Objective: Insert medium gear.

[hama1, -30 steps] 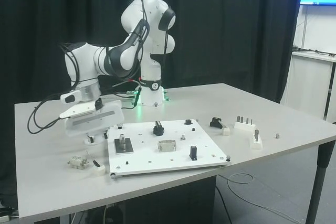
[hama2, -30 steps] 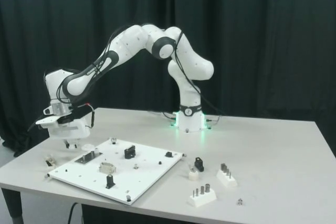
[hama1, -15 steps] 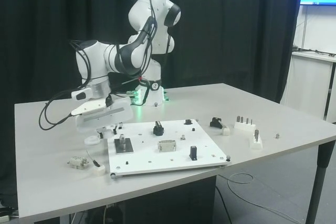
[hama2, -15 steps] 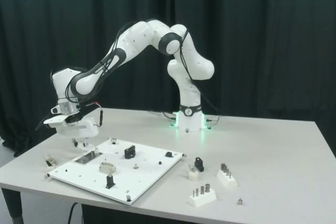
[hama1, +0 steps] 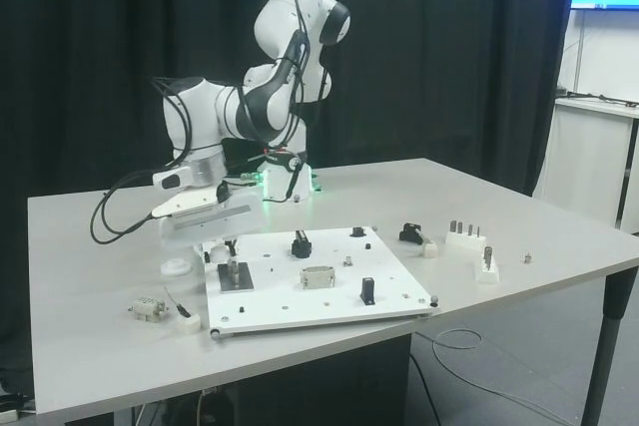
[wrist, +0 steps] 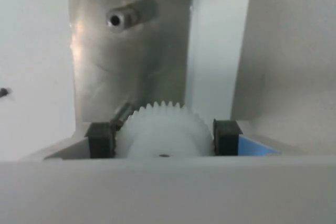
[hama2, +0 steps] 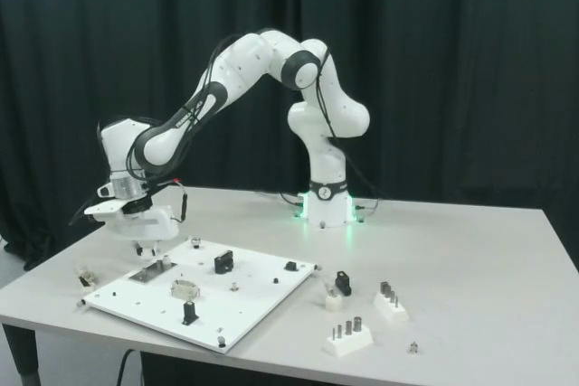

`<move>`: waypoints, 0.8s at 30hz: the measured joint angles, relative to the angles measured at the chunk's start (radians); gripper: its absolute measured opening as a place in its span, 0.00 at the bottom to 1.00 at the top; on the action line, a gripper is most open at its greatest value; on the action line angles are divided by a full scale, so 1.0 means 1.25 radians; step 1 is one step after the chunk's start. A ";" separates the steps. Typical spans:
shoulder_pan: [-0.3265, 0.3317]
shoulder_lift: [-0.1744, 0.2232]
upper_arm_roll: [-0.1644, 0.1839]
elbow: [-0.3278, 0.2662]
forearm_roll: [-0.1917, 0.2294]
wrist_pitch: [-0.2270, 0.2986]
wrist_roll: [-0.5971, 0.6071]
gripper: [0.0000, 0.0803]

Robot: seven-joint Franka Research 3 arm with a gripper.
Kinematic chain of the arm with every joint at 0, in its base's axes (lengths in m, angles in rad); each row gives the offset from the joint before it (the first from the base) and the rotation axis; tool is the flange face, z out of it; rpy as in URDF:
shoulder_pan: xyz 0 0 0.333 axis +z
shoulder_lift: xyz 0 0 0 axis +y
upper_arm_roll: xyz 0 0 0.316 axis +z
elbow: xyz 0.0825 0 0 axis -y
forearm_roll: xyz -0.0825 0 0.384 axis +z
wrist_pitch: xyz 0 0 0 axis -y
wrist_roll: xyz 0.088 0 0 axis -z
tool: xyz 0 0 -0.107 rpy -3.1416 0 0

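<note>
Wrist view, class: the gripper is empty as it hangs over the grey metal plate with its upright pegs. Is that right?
Not quite. The gripper is not empty: the wrist view shows a white gear clamped between its black fingers. It does hang over the grey metal plate with its pegs.

Even room light on the grey table (hama1: 90,236); wrist view soft, perhaps glare on metal plate (wrist: 131,66).
</note>
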State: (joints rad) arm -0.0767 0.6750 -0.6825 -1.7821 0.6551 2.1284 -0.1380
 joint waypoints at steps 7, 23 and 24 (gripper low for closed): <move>0.024 -0.016 0.000 -0.029 0.000 0.038 0.011 0.50; 0.055 -0.034 0.000 -0.077 0.000 0.103 0.025 0.50; 0.056 -0.034 0.000 -0.079 0.001 0.106 0.025 0.50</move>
State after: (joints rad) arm -0.0062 0.6324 -0.6825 -1.8809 0.6558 2.2604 -0.1069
